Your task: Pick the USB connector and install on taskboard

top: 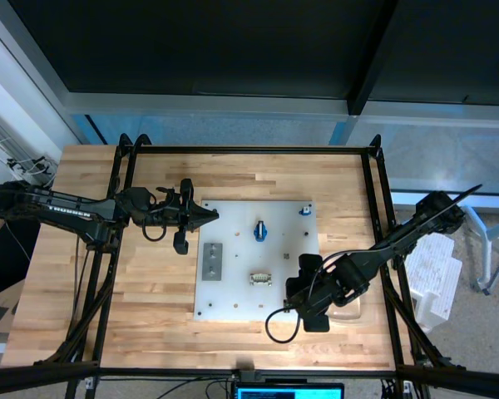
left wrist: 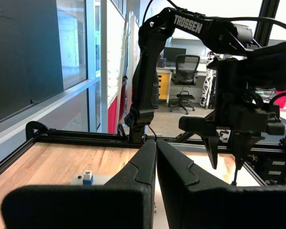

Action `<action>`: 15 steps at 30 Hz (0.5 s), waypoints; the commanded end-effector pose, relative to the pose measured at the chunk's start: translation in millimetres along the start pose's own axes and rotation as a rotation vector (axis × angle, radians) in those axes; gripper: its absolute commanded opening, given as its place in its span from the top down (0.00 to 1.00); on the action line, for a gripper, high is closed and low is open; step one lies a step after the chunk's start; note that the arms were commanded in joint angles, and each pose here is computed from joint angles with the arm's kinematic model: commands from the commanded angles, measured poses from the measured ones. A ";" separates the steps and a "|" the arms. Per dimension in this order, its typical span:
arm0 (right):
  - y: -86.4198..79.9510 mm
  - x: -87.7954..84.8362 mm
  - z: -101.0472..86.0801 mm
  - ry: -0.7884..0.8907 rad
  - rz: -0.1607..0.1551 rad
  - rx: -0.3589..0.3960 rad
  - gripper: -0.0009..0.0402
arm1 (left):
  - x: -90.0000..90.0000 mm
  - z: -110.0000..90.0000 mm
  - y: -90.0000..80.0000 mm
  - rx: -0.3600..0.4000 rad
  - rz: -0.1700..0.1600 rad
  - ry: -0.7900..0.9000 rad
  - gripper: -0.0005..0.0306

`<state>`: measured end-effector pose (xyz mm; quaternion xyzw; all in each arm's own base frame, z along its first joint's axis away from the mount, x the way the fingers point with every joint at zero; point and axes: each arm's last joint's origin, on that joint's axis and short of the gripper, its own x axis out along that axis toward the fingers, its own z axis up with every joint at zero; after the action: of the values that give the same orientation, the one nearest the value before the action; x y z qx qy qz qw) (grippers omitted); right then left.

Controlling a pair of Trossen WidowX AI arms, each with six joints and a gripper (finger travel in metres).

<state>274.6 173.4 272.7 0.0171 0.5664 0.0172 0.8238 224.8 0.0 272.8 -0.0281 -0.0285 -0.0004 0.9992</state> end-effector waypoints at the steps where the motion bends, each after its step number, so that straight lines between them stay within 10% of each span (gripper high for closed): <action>1: -0.7 -5.5 -0.5 -0.012 0.011 0.003 0.45 | 0.0 0.0 0.0 0.000 0.000 0.000 0.98; 15: -0.8 -10.1 -1.4 -0.023 0.019 0.001 0.45 | 0.0 0.0 0.1 0.000 0.000 0.000 0.98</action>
<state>269.8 172.1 281.1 0.0226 0.5575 0.0242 0.8295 224.8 0.0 272.8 -0.0281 -0.0285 -0.0004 0.9992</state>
